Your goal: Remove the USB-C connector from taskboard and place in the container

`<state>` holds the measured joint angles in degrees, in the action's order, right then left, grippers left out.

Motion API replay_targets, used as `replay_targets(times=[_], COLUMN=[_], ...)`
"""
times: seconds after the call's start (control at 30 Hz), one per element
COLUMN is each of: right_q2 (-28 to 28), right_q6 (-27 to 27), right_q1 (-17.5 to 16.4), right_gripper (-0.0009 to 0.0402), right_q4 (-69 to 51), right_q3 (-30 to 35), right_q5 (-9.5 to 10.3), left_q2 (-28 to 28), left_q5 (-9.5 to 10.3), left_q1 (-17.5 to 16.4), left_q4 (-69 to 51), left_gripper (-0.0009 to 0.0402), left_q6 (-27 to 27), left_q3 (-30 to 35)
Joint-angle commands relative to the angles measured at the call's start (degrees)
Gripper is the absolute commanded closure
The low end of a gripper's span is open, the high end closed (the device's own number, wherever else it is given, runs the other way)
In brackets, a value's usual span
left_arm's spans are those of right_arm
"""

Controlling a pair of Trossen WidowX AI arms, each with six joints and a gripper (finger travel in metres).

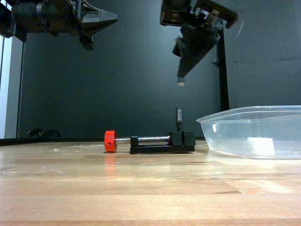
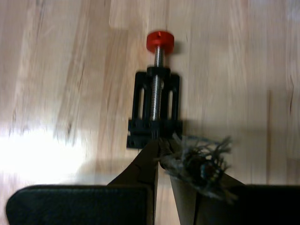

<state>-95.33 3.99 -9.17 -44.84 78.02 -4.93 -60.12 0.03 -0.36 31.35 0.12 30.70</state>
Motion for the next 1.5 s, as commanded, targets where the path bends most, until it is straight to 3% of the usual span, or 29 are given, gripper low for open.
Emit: replay_targets(times=[0.03, 0.47, 0.73, 0.9, 1.5], right_q2=[3.23, 14.32, 16.74, 16.85, 16.87], right_q6=[0.07, 0.04, 0.15, 0.24, 0.66], right_q1=[-0.13, -0.37, -0.55, -0.63, -0.96], right_gripper=[0.0393, 0.0393, 0.0388, 0.0363, 0.0258], right_q4=[0.35, 0.11, -0.87, -0.96, -1.95], right_q3=[-3.43, -16.98, -22.4, -23.21, -21.38], right_q5=[-0.02, -0.04, -0.13, -1.57, -1.46], left_q2=[0.0, 0.0, 0.0, 0.02, 0.0], left_q5=[0.0, 0.0, 0.0, 0.0, 0.0], left_q1=[0.0, -0.02, 0.0, 0.0, 0.0], left_q4=[-0.02, 0.0, 0.0, 0.0, 0.0], left_gripper=[0.0393, 0.0393, 0.0393, 0.0393, 0.0393], left_q6=[0.0, 0.0, 0.0, 0.0, 0.0], left_q3=[0.0, 0.0, 0.0, 0.0, 0.0])
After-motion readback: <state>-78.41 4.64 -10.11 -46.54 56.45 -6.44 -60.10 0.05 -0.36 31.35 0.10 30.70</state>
